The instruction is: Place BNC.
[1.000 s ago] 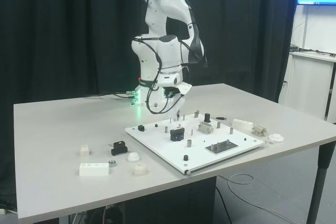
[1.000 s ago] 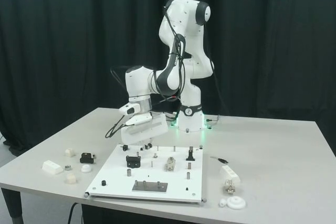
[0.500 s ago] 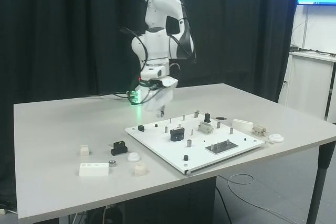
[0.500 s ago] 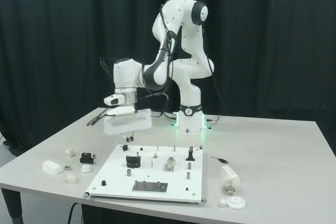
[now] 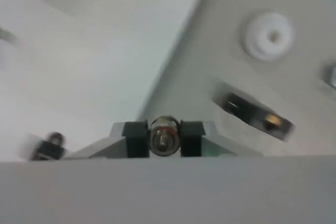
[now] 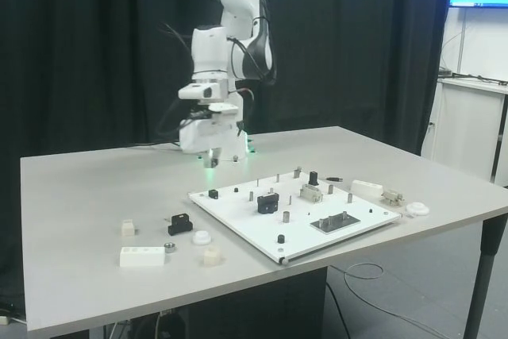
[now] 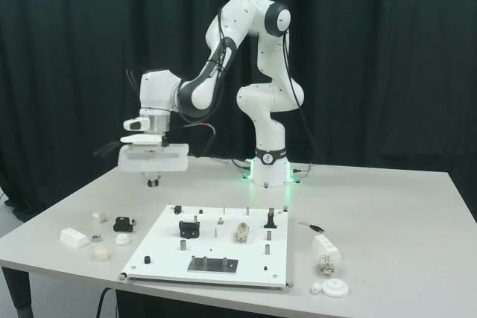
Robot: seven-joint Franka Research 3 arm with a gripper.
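Note:
In the wrist view my gripper (image 5: 164,138) is shut on the BNC (image 5: 164,136), a small metal cylinder clamped between two black fingertips (image 5: 135,139). From the room views, the gripper (image 6: 209,163) (image 7: 153,181) hangs well above the grey table, just off the far left corner of the white board (image 6: 302,232) (image 7: 223,251). The BNC is too small to make out in the room views. Below the gripper the wrist view shows the board's edge (image 5: 79,77), with grey table beside it.
Loose parts lie on the table left of the board: a black clip (image 6: 180,222) (image 7: 124,223) (image 5: 257,116), a white round part (image 6: 202,237) (image 5: 268,36) and a white block (image 6: 142,256) (image 7: 74,237). Pegs and black fixtures (image 6: 267,203) stand on the board. More white parts (image 7: 326,246) lie to its right.
The arm has swung off the board toward the side with the loose parts and risen, carrying the BNC with it. Nothing on the table has shifted.

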